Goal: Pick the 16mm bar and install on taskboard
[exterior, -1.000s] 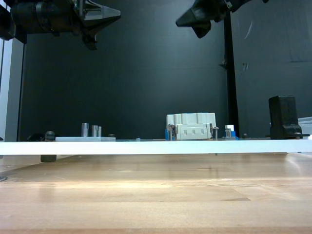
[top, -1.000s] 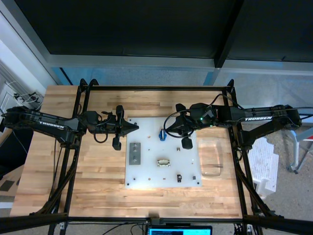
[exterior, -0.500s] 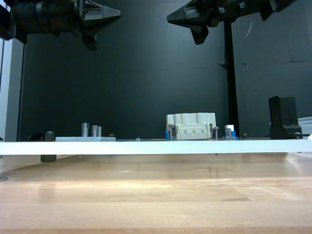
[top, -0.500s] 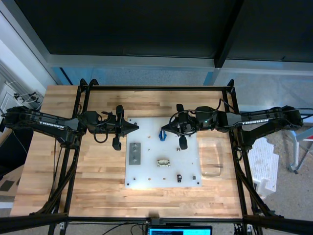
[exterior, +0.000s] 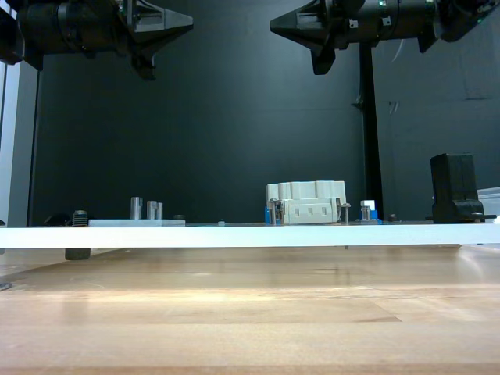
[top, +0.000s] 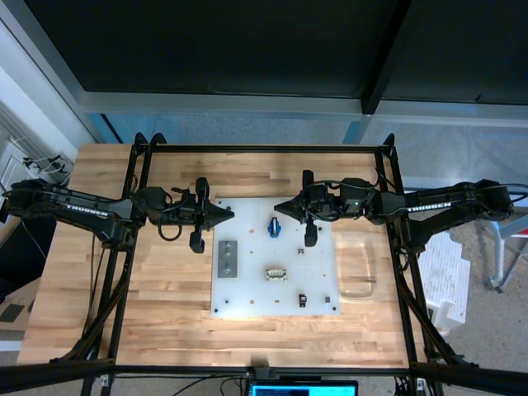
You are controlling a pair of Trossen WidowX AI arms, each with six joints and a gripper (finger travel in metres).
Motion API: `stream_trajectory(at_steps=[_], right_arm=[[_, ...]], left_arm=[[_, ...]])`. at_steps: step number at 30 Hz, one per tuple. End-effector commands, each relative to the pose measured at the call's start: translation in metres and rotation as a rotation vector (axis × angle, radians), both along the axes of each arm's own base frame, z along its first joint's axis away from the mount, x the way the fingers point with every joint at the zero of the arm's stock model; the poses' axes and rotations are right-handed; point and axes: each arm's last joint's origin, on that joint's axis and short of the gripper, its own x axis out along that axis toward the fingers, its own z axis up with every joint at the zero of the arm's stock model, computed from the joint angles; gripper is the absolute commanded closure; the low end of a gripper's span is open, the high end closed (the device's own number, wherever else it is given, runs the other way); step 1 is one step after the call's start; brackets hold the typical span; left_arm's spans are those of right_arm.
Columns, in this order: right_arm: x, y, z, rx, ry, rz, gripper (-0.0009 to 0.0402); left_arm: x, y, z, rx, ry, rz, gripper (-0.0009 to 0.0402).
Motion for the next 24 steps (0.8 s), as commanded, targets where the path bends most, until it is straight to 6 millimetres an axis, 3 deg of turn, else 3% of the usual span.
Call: stream_trajectory(at_steps=[1, 24], right_arm=[[-0.0009, -0.0024, -0.0016, 0.009, -0.018, -0.013, 0.0394], [-0.0044, 0.0025, -0.0084, 0.036, -0.047, -0.001, 0.0394]], left_arm=[[0.0000, 0.0000, 0.0000, 0.000, 0.000, 0.000, 0.0393], [0.0000, 0.0000, 0.0000, 0.000, 0.000, 0.000, 0.0393]])
